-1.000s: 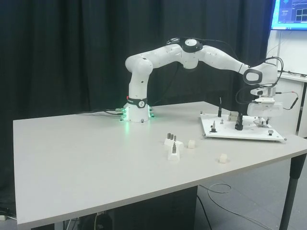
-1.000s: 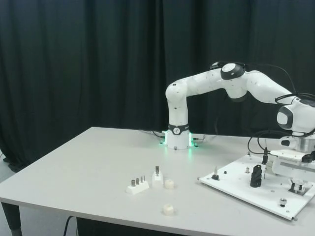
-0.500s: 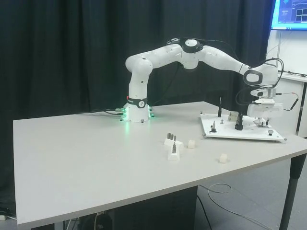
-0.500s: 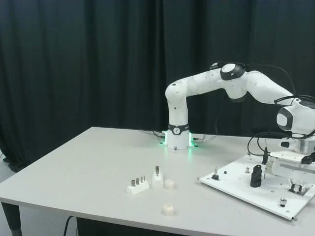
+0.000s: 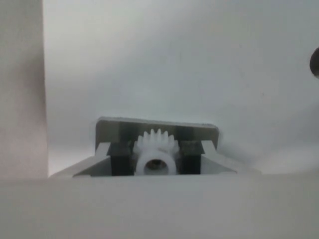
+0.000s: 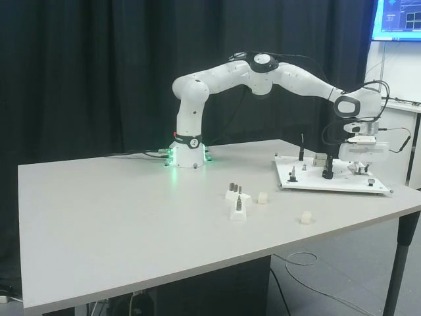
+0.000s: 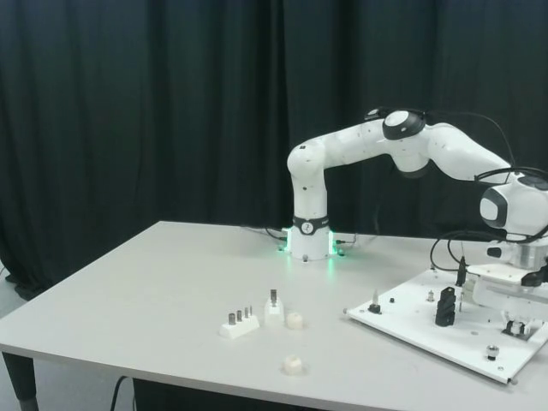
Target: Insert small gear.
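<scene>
In the wrist view a small white gear (image 5: 156, 148) with a centre hole sits between the black pads (image 5: 119, 155) of my gripper (image 5: 156, 160), which is shut on it. Beneath it lies the white assembly board (image 5: 174, 59). In the first room view the gripper (image 6: 360, 166) hangs over the far right part of the board (image 6: 329, 184). The second room view shows the gripper (image 7: 517, 324) just above the board (image 7: 411, 329) near its right end. From the room cameras the gear itself is hidden.
On the board stand a black part (image 6: 327, 172) (image 7: 443, 306) and several short pegs. On the grey table left of the board are a white holder with metal pegs (image 6: 237, 201) and two small white pieces (image 6: 262, 197) (image 6: 306, 217).
The wrist and gripper have risen slightly above the board with the gear still held. Nothing else on the table has moved.
</scene>
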